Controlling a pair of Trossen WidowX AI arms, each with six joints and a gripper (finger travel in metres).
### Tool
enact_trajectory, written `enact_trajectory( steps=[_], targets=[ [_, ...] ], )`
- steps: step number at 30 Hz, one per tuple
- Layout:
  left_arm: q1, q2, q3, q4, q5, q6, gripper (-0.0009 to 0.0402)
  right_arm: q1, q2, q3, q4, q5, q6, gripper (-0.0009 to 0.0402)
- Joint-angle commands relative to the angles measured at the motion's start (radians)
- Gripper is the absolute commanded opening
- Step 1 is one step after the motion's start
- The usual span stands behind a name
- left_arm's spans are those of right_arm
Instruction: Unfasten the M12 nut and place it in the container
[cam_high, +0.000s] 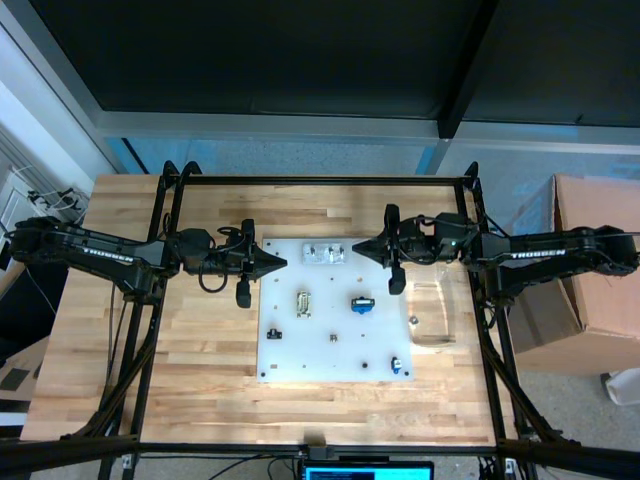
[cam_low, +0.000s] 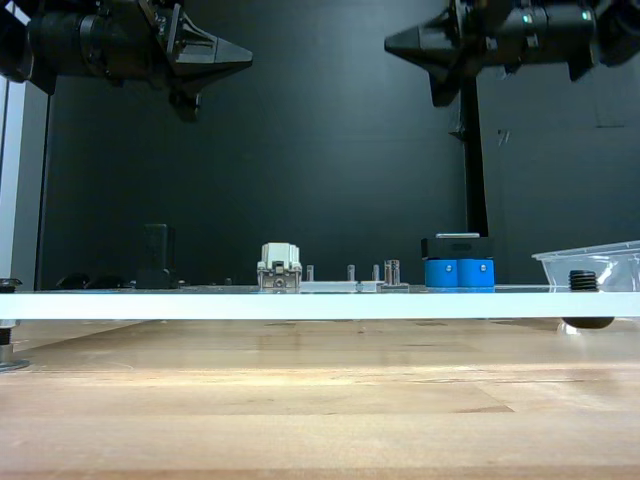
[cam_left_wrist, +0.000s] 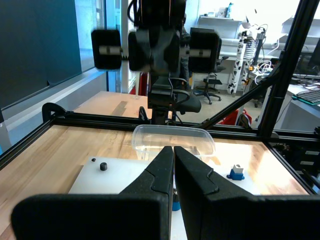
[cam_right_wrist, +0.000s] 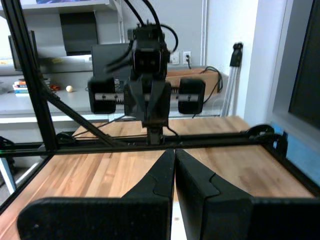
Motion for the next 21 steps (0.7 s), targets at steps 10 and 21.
enact_trajectory(
  steps=[10, 21],
  targets=[
    [0.0, 0.0, 0.0, 0.0, 0.0, 0.0, 0.0, 0.005, 0.001, -0.046, 0.026, -0.023, 0.004, 0.0],
    [0.0, 0.0, 0.0, 0.0, 0.0, 0.0, 0.0, 0.006, 0.001, -0.046, 0.026, -0.023, 0.003, 0.0]
  ],
)
